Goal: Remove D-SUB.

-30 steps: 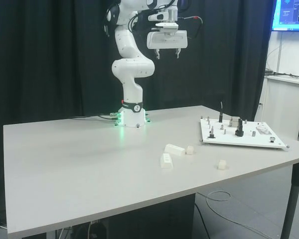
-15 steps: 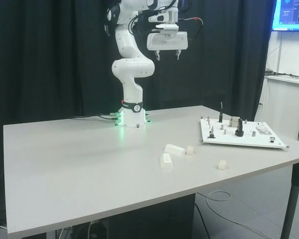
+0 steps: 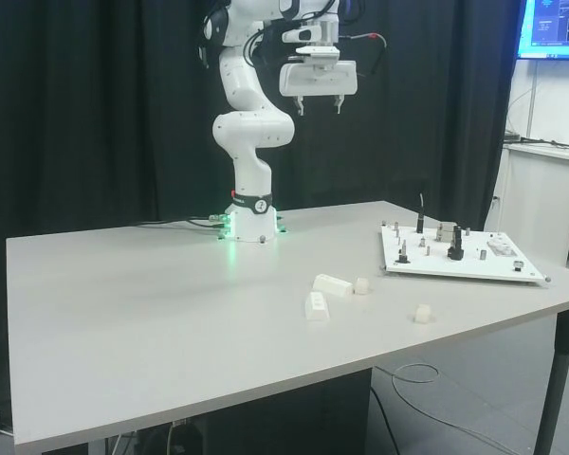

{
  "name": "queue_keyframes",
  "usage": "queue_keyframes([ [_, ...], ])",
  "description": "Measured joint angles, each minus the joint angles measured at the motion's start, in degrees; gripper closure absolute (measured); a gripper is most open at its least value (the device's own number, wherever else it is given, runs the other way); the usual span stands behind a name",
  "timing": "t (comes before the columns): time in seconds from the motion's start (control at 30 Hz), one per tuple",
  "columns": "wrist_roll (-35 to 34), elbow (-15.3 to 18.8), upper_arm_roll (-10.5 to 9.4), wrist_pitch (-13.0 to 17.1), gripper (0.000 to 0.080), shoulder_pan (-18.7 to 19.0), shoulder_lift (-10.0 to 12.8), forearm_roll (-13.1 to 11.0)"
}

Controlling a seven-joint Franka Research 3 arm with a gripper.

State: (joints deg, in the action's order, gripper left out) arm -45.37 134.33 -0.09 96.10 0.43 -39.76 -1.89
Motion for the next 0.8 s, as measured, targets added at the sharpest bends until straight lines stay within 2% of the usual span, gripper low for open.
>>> queue_keyframes([
  [0.43, -0.08, 0.0, 0.3, 0.13, 0.0003, -0.22, 0.12, 0.0],
  [0.8, -3.93, 0.0, 0.66, 0.13, 0.0003, -0.39, 0.45, -0.51],
])
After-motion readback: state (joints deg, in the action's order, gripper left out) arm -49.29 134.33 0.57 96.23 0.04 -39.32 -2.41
